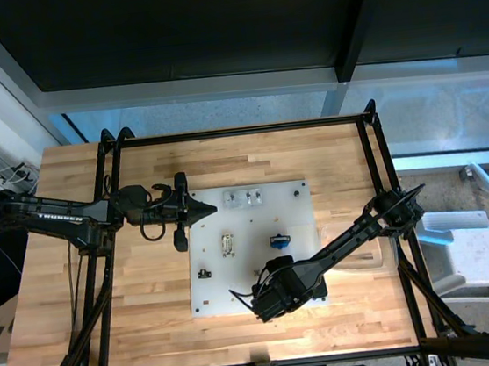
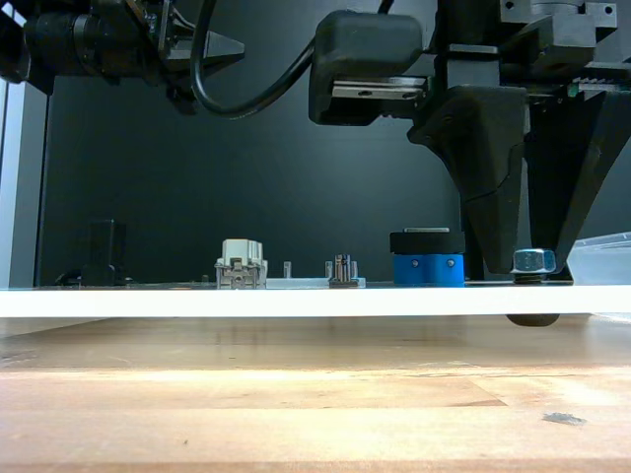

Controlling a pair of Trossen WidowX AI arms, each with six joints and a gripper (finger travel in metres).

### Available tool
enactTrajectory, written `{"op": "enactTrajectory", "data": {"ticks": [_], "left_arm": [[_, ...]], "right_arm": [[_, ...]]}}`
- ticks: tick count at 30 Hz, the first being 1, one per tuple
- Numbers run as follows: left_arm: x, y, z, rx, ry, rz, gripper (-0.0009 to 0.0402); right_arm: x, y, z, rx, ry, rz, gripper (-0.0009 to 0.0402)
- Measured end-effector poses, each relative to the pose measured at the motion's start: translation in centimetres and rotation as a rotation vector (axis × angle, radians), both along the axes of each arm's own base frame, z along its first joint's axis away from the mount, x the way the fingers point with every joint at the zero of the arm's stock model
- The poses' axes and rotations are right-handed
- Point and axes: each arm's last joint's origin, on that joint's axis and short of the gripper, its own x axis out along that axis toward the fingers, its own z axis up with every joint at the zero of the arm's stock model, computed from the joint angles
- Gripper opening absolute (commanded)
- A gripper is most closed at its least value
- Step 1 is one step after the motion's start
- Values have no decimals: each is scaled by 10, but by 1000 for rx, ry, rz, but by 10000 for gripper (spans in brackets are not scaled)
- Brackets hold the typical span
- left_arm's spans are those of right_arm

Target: Pick the M12 fastener and fasten on the M12 threads

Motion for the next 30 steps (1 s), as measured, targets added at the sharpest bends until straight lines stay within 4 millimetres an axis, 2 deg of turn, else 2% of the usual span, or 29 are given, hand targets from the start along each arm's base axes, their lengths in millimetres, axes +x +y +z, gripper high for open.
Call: {"op": "enactTrajectory", "data": {"ticks": [10,23,30], "left_arm": [[0,0,0,0,0,0,0],[0,0,0,0,0,0,0],[0,0,0,0,0,0,0]], "right_arm": [[0,0,1,16,-9,-227,25],[0,0,1,58,-27,-798,25],[0,0,1,76,-34,-1010,25]]}}
